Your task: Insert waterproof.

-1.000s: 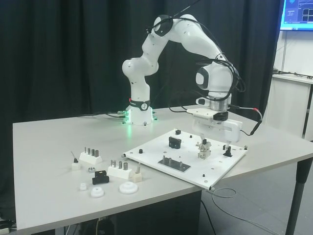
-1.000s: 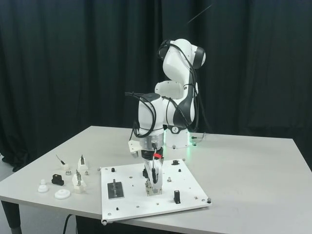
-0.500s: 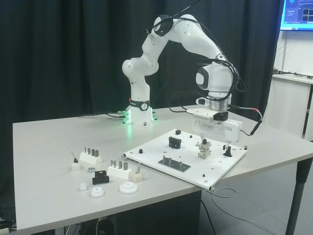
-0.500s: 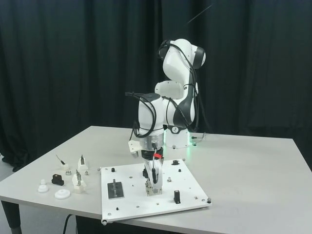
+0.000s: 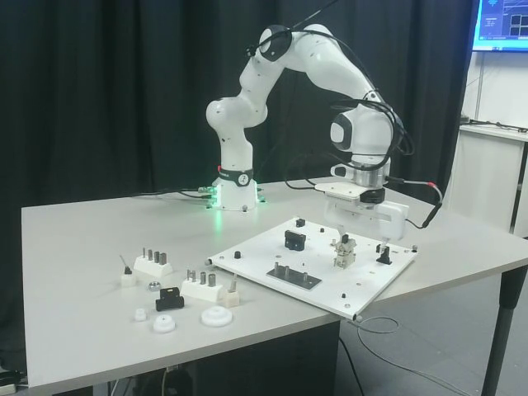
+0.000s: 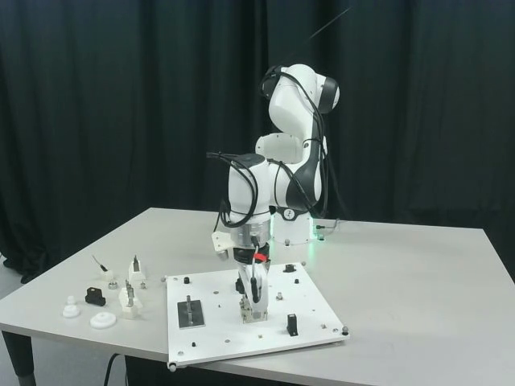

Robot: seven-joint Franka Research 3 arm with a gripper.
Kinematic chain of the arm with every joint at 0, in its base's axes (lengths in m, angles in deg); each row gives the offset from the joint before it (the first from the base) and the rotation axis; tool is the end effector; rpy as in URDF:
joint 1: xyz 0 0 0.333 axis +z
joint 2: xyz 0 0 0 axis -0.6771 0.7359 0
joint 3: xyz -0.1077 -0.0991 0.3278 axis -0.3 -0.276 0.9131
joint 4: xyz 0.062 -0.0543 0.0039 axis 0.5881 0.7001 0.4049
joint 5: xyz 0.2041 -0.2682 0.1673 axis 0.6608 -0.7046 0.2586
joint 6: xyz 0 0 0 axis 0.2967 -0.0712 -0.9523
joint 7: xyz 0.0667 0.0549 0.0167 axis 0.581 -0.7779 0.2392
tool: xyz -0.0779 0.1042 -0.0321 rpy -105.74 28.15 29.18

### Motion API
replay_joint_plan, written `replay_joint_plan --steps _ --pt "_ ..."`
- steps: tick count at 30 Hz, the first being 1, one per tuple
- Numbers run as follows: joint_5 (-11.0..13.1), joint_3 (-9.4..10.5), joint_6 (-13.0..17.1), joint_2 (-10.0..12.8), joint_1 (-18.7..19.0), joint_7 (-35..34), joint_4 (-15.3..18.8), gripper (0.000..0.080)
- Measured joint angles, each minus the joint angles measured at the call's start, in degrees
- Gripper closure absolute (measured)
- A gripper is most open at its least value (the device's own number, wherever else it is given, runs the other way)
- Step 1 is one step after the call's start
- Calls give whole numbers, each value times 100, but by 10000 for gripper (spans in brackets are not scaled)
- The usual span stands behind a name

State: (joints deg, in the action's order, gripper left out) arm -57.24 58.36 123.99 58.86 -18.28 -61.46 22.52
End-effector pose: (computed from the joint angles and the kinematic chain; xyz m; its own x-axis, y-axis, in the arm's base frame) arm 0.6771 0.0412 0.2767 -0.3398 -0.9405 0.0065 -0.9405 0.3397 -0.0094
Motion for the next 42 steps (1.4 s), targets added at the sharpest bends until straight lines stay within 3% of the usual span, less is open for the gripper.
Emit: replay_joint_plan --steps 31,42 --pt "-23 0 -6 2 3 -57 -22 3" --pt "-39 4 -146 -26 57 -141 -30 3"
